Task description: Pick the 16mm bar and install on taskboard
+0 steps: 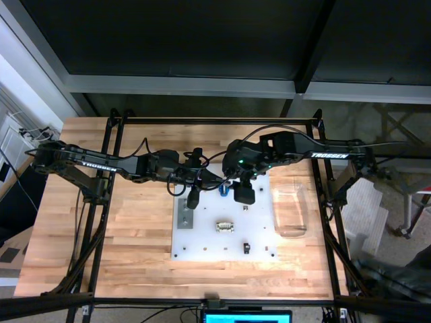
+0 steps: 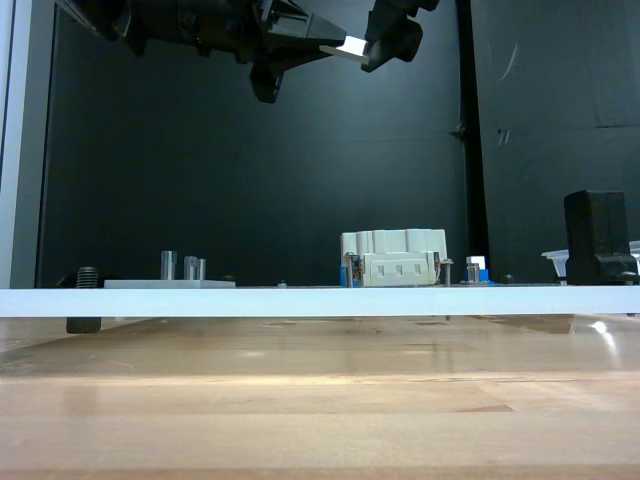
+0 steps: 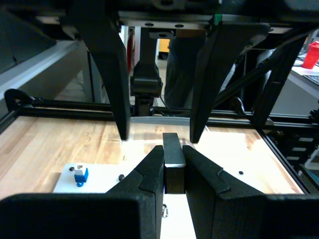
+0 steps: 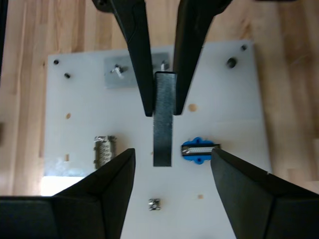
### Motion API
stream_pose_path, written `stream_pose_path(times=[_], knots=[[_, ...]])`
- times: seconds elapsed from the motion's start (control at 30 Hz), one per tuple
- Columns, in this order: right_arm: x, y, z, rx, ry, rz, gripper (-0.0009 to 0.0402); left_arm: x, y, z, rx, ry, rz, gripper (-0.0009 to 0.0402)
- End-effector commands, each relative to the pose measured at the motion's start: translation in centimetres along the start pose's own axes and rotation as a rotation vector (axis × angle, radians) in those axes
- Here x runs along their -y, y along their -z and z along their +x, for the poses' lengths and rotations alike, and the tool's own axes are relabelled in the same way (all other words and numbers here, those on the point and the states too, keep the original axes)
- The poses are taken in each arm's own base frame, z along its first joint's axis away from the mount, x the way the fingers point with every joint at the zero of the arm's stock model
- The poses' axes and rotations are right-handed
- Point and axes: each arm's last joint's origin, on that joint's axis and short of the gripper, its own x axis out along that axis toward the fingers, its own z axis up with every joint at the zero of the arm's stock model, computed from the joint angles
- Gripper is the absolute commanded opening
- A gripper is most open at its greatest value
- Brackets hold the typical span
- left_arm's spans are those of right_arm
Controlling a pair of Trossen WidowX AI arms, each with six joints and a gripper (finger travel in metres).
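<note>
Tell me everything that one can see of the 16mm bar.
The 16mm bar is a straight, flat-sided piece, grey and dully shiny like metal. It is held in the air, roughly level, high above the white taskboard and clear of any seat. The left gripper is shut on one end, pressing both its sides. The right gripper is open around the other end and does not touch it.
</note>
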Motion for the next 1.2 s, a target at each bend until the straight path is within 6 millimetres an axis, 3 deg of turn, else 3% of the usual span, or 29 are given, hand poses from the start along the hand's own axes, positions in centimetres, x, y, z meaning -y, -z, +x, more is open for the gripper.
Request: stream_pose_path(times=[0.03, 0.3, 0.7, 0.97, 1.2], knots=[[0.0, 0.3, -1.1, 0.073, 0.003, -0.002, 0.0231, -0.1, -0.2, -0.2, 0.013, -0.029, 0.004, 0.0001], [0.3, 1.6, -2.7, 0.348, 0.025, 0.008, 0.0232, -0.2, -0.9, -0.4, 0.074, -0.048, 0.013, 0.0], [0.6, 4.6, -1.6, 0.724, 0.039, 0.046, 0.0231, -0.3, -2.0, -0.6, 0.172, -0.069, 0.014, 0.0], [0.9, 6.6, -1.0, 0.869, 0.056, 0.082, 0.0231, -0.3, -2.5, -0.8, 0.228, -0.066, 0.014, 0.0], [0.8, 7.1, -0.2, 0.96, 0.001, 0.08, 0.0231, -0.3, -2.9, -0.9, 0.274, -0.079, 0.012, 0.0001]])
